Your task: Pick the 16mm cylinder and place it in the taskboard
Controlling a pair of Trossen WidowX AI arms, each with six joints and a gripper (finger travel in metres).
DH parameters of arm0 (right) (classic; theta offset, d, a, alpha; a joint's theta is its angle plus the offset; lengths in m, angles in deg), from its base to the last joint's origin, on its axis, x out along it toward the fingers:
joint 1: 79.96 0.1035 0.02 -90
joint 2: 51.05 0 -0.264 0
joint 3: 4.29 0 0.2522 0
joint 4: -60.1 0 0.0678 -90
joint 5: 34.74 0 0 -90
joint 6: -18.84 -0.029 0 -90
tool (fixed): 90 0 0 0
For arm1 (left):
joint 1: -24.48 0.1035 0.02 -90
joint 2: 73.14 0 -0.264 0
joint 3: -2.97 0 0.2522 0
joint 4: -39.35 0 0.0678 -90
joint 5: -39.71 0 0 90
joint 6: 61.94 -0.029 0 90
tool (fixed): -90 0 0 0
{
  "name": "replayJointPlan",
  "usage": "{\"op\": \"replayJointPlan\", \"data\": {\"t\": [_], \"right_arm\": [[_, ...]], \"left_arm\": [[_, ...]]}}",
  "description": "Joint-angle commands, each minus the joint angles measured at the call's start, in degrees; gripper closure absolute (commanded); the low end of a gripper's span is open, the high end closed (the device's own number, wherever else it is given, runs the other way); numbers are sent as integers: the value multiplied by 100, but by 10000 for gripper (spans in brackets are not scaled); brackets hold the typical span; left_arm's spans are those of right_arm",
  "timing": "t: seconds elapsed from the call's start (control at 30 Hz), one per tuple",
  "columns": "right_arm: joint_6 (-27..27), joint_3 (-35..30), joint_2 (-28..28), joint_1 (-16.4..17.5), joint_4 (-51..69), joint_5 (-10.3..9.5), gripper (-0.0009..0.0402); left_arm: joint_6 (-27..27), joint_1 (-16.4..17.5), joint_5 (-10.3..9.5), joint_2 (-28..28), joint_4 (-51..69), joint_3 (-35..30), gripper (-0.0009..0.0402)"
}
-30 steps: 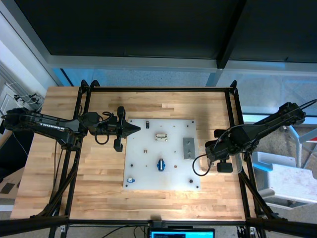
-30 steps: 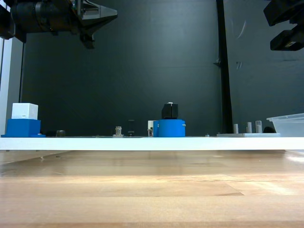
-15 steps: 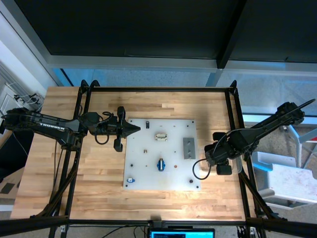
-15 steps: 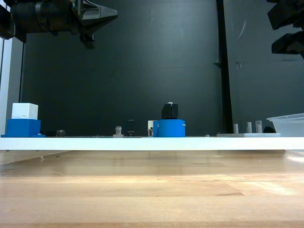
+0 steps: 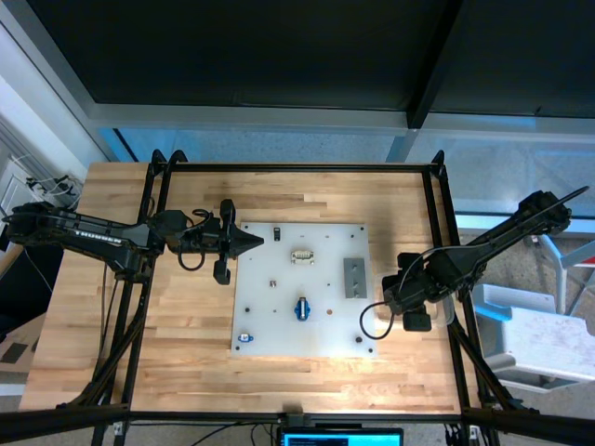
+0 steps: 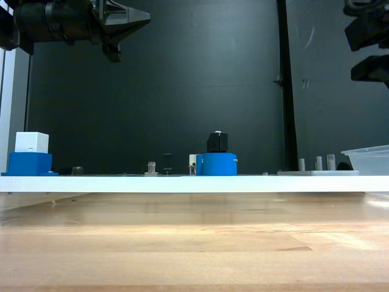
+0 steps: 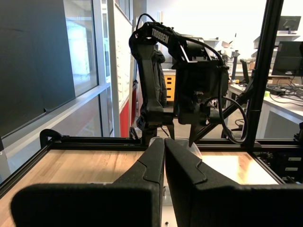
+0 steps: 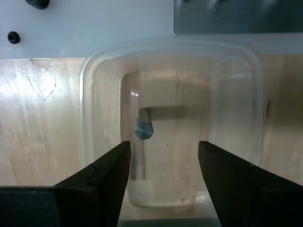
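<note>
The 16mm cylinder (image 8: 144, 131) is a small dark grey stub standing in the clear plastic bin (image 8: 99, 85). My right gripper (image 8: 164, 145) hangs open straight above it, one finger on each side, not touching it. From overhead, the right gripper (image 5: 402, 297) sits just off the right edge of the white taskboard (image 5: 279, 316). In the low view the right gripper (image 6: 368, 50) is high up. My left gripper (image 5: 249, 239) is shut and empty, held in the air at the board's left edge; its closed fingers (image 7: 164, 161) point across the table.
The taskboard (image 6: 182, 183) carries a blue fitting (image 5: 301, 308), a grey block (image 5: 353, 277) with pins and a beige connector (image 5: 301, 255). The bin (image 6: 368, 159) stands beside the board's right edge. A black frame surrounds the wooden table (image 5: 186, 353).
The right arm has shifted toward the near edge and drawn in over the bin. The left arm has not moved.
</note>
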Motion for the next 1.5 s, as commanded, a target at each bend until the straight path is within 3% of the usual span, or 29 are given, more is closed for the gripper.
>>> {"op": "replayJointPlan", "data": {"t": [0.03, 1.5], "right_arm": [[-11, 133, 0, 17, -164, -24, 188], [-442, 944, 68, 264, -1152, -26, 189]], "left_arm": [[-2, 0, 0, 2, 0, 0, 393], [-2, 0, 0, 2, 0, 0, 393]]}}
